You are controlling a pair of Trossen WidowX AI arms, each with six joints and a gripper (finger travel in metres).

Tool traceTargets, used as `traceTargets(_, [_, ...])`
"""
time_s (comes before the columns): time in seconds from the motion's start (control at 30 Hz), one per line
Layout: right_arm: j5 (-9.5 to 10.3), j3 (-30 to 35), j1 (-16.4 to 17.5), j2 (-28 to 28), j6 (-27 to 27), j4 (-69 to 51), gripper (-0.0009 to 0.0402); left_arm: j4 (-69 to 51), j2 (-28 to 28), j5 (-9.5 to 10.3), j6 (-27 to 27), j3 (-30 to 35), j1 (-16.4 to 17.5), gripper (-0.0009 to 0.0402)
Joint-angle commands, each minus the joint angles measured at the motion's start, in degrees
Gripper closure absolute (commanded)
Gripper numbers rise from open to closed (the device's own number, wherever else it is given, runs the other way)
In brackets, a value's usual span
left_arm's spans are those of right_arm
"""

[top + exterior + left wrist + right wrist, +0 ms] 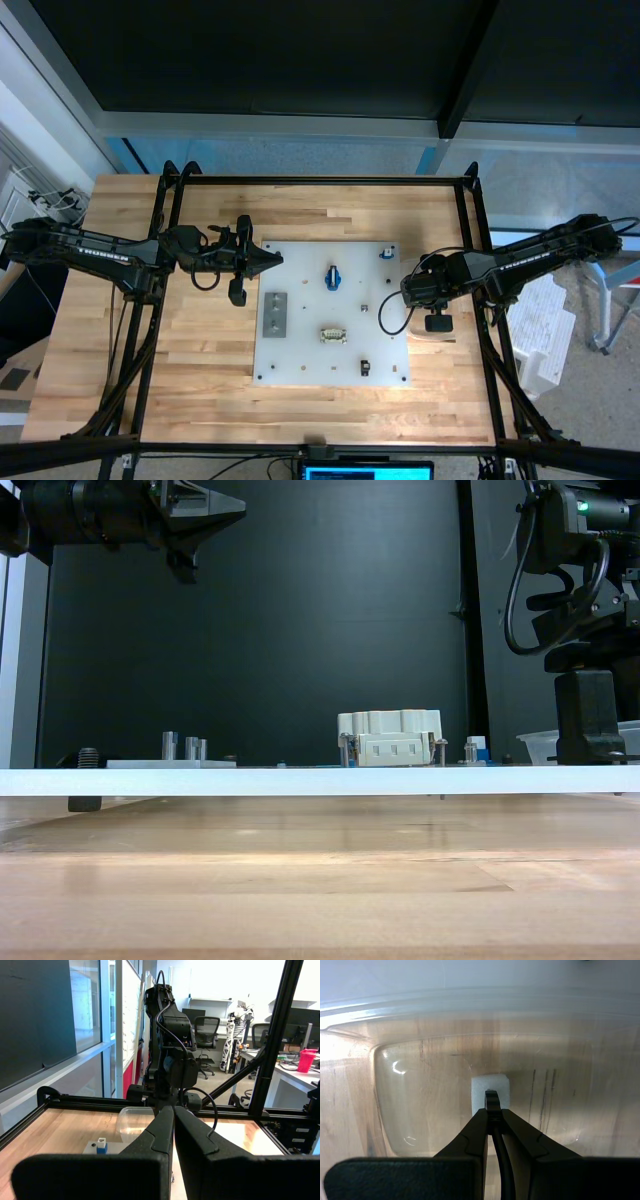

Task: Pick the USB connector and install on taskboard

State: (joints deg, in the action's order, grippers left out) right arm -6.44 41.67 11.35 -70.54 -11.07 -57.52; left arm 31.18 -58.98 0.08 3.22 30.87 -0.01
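My right gripper (492, 1110) points down into a clear tray (410, 1125), shut on the USB connector (491, 1097), a tiny dark plug sticking out past its tips. Right behind the plug lies a small white square piece (490, 1084). From above, the right gripper (436, 322) hangs just off the right edge of the taskboard (300, 352). My left gripper (270, 258) hovers high over the board's far left corner, shut and holding nothing. Its closed fingers (165, 1127) point across the table at the right arm.
The board carries a blue knob (333, 277), a grey metal block (274, 312), a silver multi-pin connector (333, 335), a small black socket (365, 368) and a blue-and-white piece (385, 252). A black frame (320, 181) runs around the table.
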Motion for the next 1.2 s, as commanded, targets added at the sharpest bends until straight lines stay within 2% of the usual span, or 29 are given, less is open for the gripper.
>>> traceTargets(0.03, [0.02,0.1,0.0,0.6,0.0,0.0,0.0393,0.0,0.0,-0.02,0.0,0.0,0.0,0.0393])
traceTargets(0.83, [-0.02,0.1,0.4,8.3,-2.6,-2.7,0.0393,0.0,0.0,-0.02,0.0,0.0,0.0,0.0393])
traceTargets(1.2, [0.04,-1.1,0.6,9.2,-4.1,-1.4,0.0393,0.0,0.0,-0.02,0.0,0.0,0.0,0.0393])
